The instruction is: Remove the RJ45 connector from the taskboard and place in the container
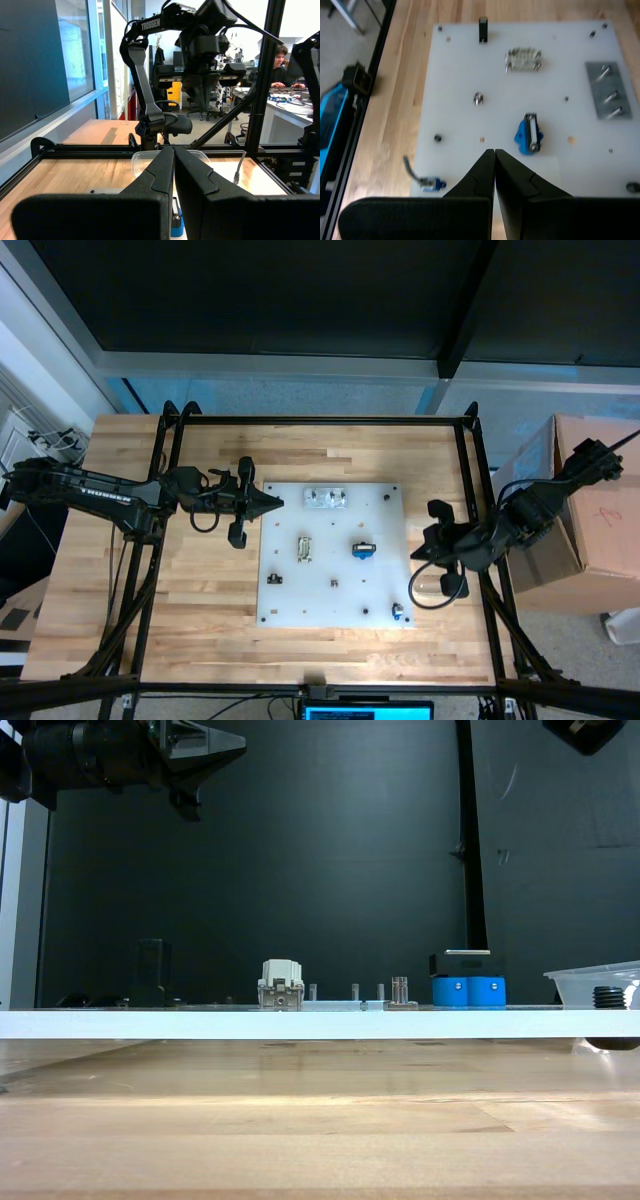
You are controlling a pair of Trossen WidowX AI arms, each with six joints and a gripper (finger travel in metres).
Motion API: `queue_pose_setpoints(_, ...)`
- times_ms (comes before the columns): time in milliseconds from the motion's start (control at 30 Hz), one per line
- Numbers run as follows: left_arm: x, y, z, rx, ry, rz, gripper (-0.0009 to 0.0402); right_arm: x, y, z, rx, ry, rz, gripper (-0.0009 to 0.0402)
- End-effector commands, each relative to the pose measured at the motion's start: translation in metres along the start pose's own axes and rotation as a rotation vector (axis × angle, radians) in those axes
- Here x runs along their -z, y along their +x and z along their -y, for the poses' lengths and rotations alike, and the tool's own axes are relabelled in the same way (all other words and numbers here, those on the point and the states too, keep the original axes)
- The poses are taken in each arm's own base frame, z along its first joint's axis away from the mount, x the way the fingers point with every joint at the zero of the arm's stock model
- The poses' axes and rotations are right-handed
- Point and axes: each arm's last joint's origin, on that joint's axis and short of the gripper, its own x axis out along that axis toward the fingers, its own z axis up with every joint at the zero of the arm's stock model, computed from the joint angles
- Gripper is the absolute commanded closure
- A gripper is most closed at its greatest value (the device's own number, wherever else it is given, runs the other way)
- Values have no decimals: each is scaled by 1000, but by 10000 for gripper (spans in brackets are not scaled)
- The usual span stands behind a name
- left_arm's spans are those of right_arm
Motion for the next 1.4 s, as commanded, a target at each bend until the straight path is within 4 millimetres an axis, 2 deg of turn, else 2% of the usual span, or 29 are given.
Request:
queue_pose_setpoints(33,0,0,0,0,0,0,393,-3,1,-7,-7,-4,-71,394)
queue_pose_setpoints(433,0,0,0,0,0,0,393,-18,15,-30,-30,-61,-309,394)
queue_pose_setpoints(667,0,0,0,0,0,0,393,-27,26,-43,-13,-84,-362,394)
queue_pose_setpoints(1200,0,0,0,0,0,0,393,-18,68,-63,44,-82,-495,394)
queue_pose_setpoints(1400,0,0,0,0,0,0,393,-15,77,-67,57,-65,-508,394)
